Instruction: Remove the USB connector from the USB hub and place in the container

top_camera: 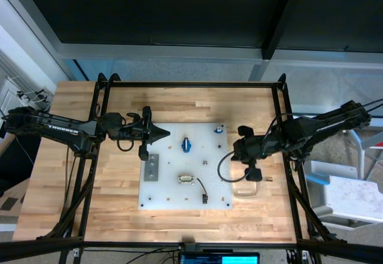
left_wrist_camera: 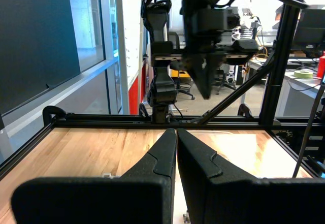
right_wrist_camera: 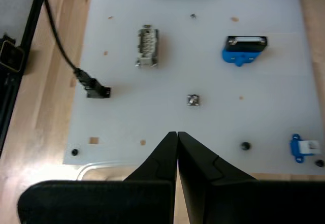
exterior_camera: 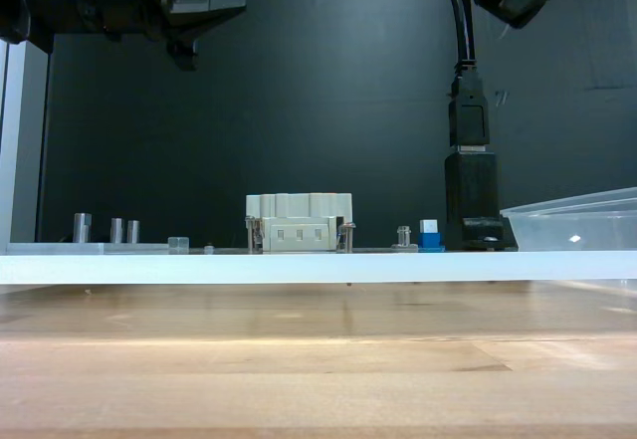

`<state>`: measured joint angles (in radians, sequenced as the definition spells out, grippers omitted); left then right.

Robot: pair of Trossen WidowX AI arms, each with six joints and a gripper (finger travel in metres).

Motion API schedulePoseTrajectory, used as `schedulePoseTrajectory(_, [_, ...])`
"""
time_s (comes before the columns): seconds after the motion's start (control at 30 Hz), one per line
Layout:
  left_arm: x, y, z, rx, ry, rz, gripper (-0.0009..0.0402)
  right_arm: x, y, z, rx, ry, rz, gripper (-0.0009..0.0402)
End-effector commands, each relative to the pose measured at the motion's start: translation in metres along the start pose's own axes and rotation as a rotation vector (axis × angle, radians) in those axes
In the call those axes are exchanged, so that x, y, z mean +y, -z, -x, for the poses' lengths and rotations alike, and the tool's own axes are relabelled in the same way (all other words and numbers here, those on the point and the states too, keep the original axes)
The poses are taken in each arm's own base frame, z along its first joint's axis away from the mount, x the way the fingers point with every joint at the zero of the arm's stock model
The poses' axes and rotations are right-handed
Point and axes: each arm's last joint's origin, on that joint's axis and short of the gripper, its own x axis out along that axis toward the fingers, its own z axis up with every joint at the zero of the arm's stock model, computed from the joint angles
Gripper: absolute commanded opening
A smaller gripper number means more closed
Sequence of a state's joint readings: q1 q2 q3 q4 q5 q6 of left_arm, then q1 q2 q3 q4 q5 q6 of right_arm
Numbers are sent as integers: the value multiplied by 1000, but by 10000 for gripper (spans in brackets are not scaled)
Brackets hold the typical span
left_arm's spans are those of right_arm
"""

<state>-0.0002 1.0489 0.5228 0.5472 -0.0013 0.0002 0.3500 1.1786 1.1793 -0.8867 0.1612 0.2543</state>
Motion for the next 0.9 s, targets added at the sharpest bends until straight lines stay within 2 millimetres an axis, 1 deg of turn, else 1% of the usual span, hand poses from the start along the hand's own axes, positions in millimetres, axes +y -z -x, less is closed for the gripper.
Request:
schedulePoseTrajectory(0.03, [0, 0, 0, 0, 0, 0, 1, 9, -4, -4, 15, -11, -4, 0])
schedulePoseTrajectory(0.43, [0, 0, 0, 0, 0, 0, 1, 42, -15, -24, 77, -23, 27, 0])
schedulePoseTrajectory(0.77, [0, 0, 0, 0, 0, 0, 1, 64, -21, -40, 97, 3, -7, 1])
schedulePoseTrajectory(0.9, [0, 0, 0, 0, 1, 0, 1, 74, -23, -47, 98, 0, -23, 15])
